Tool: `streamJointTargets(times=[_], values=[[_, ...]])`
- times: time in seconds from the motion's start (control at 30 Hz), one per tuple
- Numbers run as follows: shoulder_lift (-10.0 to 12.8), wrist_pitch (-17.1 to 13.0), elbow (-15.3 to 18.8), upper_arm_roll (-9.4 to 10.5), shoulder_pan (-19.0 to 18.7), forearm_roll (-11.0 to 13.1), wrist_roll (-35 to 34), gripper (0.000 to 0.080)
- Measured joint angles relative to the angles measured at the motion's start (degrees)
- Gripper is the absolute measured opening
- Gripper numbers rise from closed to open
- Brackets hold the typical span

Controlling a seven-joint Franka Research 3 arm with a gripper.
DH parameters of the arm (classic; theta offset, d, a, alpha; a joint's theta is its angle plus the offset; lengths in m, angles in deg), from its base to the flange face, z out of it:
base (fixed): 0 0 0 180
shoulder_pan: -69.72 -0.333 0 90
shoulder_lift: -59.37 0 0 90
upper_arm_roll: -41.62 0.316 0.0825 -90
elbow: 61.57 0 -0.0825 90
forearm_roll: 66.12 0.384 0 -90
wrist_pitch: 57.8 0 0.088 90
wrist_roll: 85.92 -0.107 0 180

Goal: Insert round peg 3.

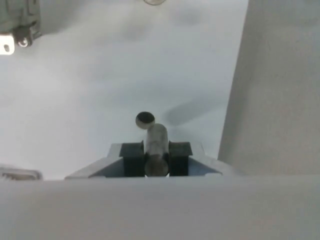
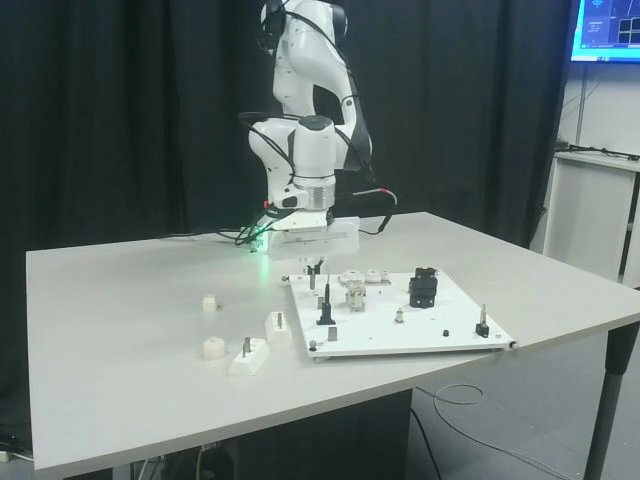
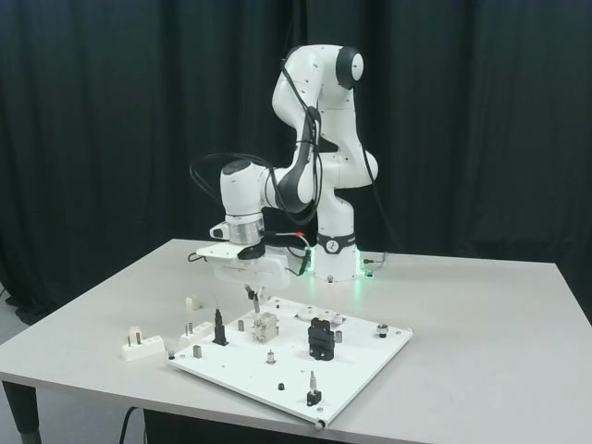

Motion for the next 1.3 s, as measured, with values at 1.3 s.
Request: streamJointTargets(times=[1.3], values=[[0.55, -2.15, 1.65, 0.54, -1.15, 0.82, -3.79, 0.0100]])
